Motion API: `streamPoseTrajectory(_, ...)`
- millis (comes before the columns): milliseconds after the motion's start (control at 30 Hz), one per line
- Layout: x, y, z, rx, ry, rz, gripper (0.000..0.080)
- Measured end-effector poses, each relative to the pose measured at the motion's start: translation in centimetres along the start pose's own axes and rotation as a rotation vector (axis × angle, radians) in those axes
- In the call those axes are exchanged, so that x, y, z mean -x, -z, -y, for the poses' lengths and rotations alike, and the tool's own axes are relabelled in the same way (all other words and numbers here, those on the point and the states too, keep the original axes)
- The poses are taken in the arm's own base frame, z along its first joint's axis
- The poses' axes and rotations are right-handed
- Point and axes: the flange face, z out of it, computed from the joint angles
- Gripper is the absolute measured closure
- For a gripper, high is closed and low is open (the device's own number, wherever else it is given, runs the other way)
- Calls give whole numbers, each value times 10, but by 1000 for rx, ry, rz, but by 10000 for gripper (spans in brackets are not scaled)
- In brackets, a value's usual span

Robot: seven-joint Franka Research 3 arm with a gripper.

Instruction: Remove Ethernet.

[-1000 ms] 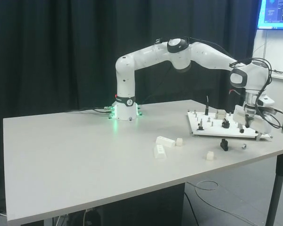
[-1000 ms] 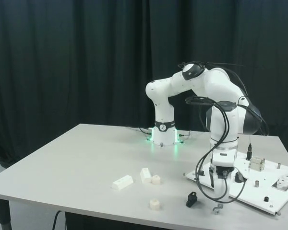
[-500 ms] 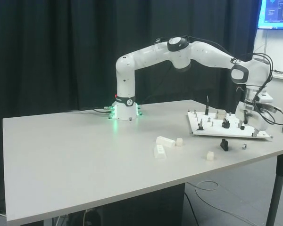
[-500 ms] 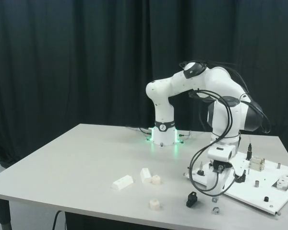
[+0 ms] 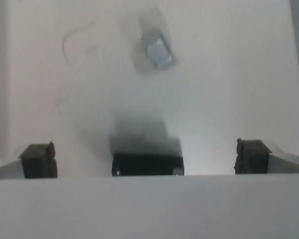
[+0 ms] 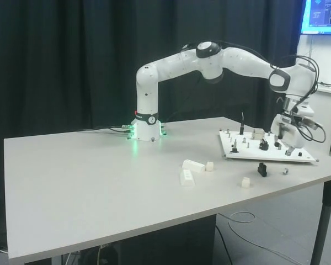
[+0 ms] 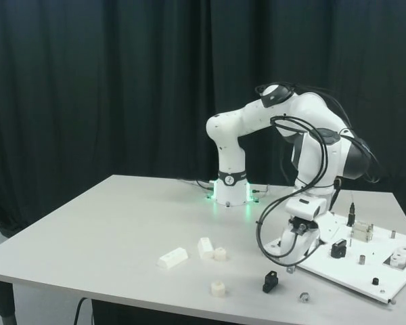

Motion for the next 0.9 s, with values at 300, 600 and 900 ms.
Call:
streamPoseTrajectory(300,14,-6,-10,31,-36,32,3)
streamPoseTrajectory(600,31,-9,-15,59,-92,53,3)
streamPoseTrajectory(900,44,-11,-15,66,-149,52,3)
